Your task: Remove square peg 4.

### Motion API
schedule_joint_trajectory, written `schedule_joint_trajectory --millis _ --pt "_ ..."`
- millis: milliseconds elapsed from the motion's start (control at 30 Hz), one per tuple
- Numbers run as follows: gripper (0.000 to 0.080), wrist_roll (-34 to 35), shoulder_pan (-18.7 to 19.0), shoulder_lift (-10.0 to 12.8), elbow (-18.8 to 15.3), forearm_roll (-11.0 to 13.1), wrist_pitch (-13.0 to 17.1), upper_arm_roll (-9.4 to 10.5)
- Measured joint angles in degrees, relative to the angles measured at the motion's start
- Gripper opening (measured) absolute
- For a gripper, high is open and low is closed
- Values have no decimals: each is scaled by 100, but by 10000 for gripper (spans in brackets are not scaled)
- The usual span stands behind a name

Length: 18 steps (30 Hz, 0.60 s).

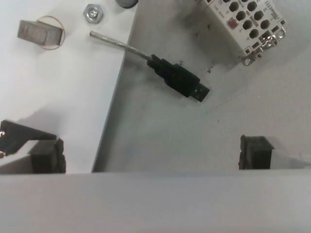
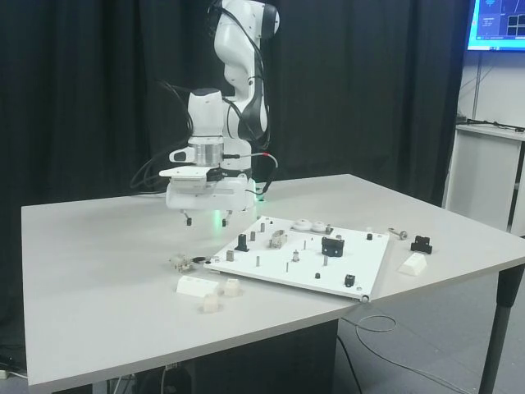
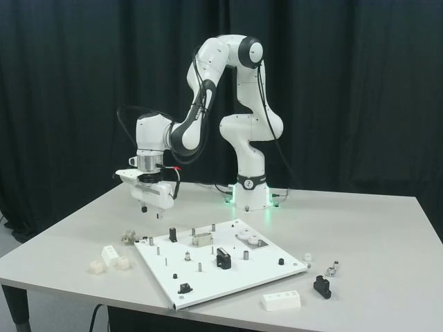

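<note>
A small grey square peg [image 1: 40,33] stands upright on the white board [image 1: 58,87], next to a hex nut [image 1: 93,13]. My gripper [image 1: 150,154] is open wide, with one black fingertip [image 1: 46,155] over the board and the other [image 1: 255,153] over the grey table. Nothing is between them. In the room views the gripper [image 2: 203,220] [image 3: 152,211] hovers well above the board's [image 2: 361,263] [image 3: 235,277] corner nearest the arm's side. Several other short pegs [image 3: 187,256] stand on the board.
A black USB plug [image 1: 180,80] and a white connector block [image 1: 245,24] lie on the table by the board's edge. White blocks [image 2: 197,286] [image 3: 109,254] sit near the front. Black clips [image 3: 223,258] stand on the board. A white block [image 2: 413,263] and a black part [image 2: 422,243] lie at the far side.
</note>
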Motion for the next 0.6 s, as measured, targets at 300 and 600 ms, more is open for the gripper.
schedule_joint_trajectory --millis 300,600 --pt "800 4 -1 0 29 4 8 0" --pt "800 5 -8 0 57 4 30 -8"
